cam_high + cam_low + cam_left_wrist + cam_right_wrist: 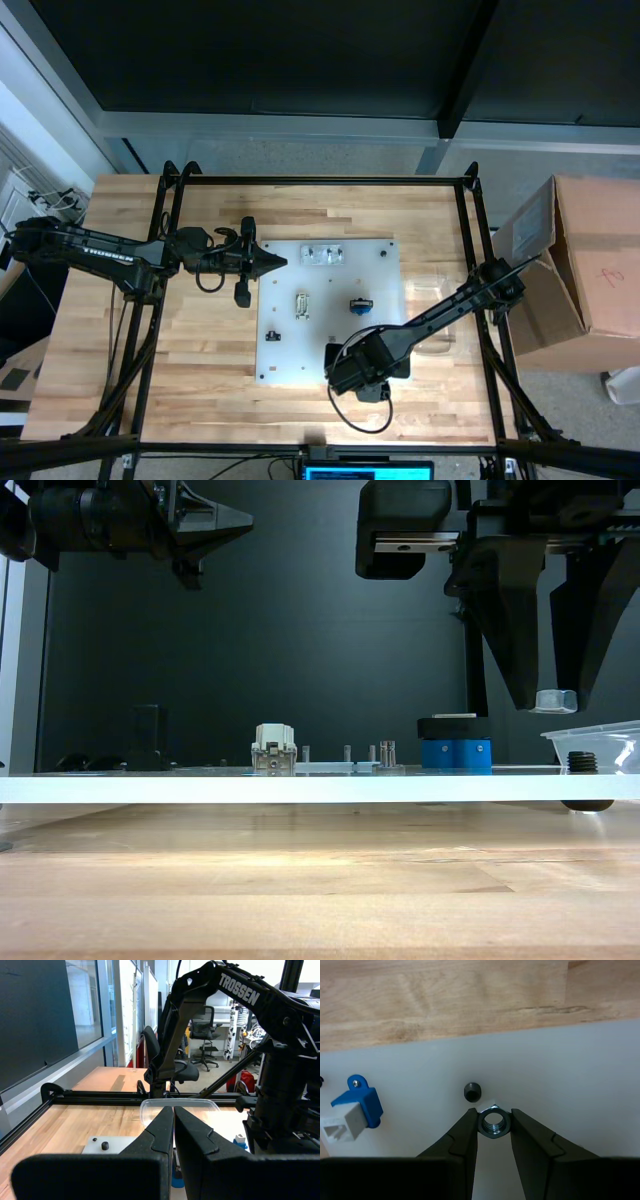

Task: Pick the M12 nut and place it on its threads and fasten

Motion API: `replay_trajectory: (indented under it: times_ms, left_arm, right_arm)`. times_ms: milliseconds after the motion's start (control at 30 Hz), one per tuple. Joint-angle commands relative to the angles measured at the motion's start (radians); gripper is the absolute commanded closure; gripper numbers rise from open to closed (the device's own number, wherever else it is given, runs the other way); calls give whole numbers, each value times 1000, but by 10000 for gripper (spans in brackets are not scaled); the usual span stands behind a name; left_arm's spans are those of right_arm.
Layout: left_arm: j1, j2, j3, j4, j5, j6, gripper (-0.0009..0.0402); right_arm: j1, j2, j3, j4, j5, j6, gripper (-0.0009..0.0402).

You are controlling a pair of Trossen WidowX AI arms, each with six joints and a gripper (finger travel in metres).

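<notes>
The right gripper (493, 1126) pinches the nut (493, 1123) level between its tips, above the white board (580, 1075) and just beside the bare stud (472, 1092), probably lining up to seat it. The left gripper (272, 262), fingers pressed together on nothing, hangs high over the board's left edge.

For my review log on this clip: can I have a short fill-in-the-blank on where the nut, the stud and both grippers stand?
1. The right gripper is shut on a small silver ____.
2. The black stud is ____, its ribs showing.
3. In the low view the nut hangs ____ the stud's top, apart from it.
4. The left gripper, raised at the white board's left edge, has its fingers ____.

Missing words: nut; bare; above; shut.
</notes>
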Motion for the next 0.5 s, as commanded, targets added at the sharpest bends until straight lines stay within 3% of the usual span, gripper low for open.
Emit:
replay_trajectory:
  times_ms: [33,500]
  left_arm:
    - [0,0,0,0,0,0,393]
    - [0,0,0,0,0,0,393]
  right_arm:
    - [-2,-1,0,-24,-2,-5,389]
    - [-2,10,-14,-15,-25,-21,389]
